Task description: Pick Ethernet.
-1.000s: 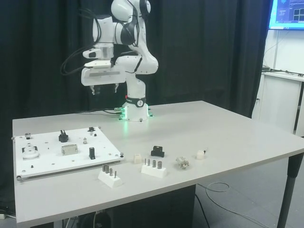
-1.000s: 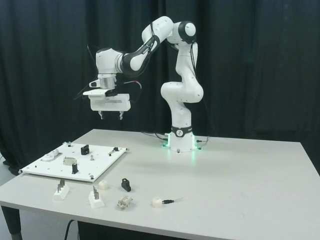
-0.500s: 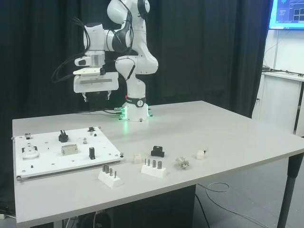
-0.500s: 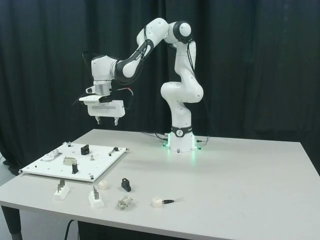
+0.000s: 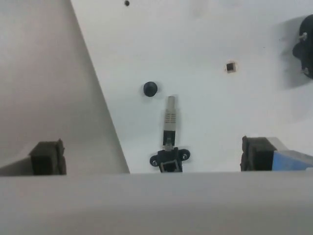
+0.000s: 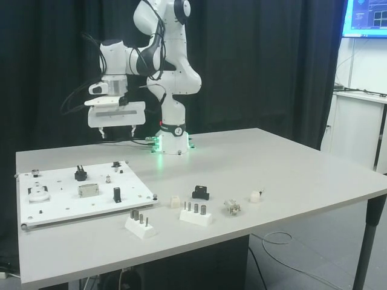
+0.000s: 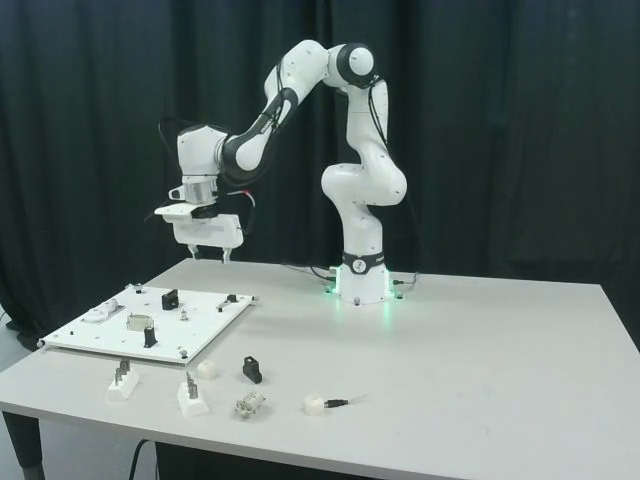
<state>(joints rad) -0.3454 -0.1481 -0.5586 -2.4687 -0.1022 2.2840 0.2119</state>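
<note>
Grey Ethernet plug [image 5: 169, 121] standing in black socket [image 5: 169, 161] directly below spread, empty gripper [image 6: 117, 132], long axis upright.

The white robot arm [image 7: 365, 180] has a glossy, smooth plastic-looking shell. The grey desk [image 6: 290, 169] is matt and smooth. The flat white board [image 6: 60, 202] looks like matt, smooth plastic or painted sheet. On it, the grey Ethernet plug [image 5: 169, 121] appears to be dull plastic, seated in a black matt socket [image 5: 169, 162]. Behind hangs a black curtain [image 7: 520, 130] of matt cloth in folds.
</note>
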